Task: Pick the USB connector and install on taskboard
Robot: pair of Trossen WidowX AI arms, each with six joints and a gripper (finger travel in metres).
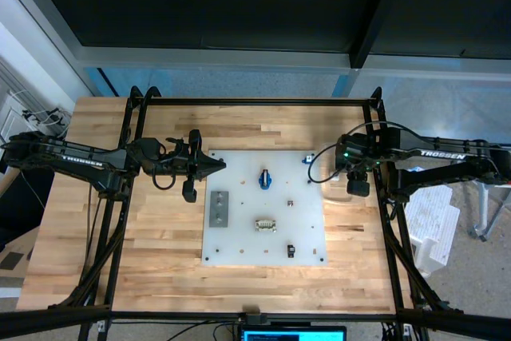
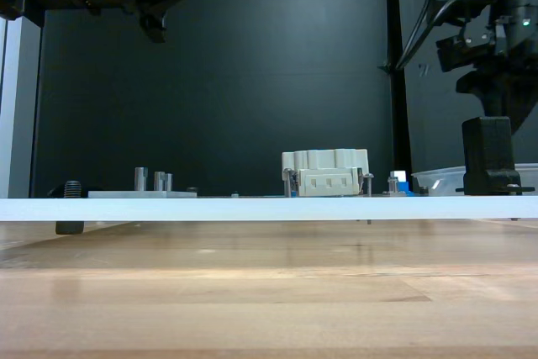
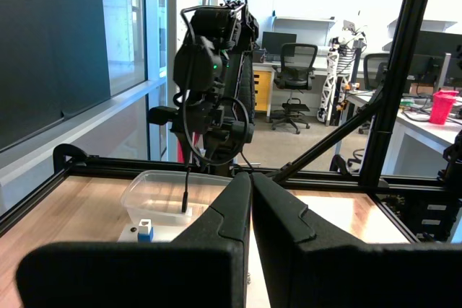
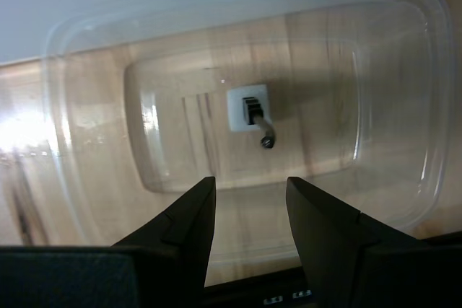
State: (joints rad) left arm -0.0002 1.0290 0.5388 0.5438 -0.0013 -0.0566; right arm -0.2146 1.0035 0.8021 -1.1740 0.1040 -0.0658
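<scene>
Hovering above a clear tray (image 4: 325, 106) just beside the taskboard (image 1: 239, 229), the right gripper (image 4: 249, 185) has its fingers moderately spread with nothing between them. USB connector (image 4: 251, 110) lies below and just ahead of that gap, seated in a white holder (image 4: 236, 117) on the tray floor, apart from both fingers. Left gripper (image 3: 250, 178) hangs high over the taskboard's left edge, fingers pressed together, empty.

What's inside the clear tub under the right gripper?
A white block holding a dark plug; the plug's base is hidden inside it. Right gripper hovers open above; left gripper, shut, near the taskboard.
</scene>
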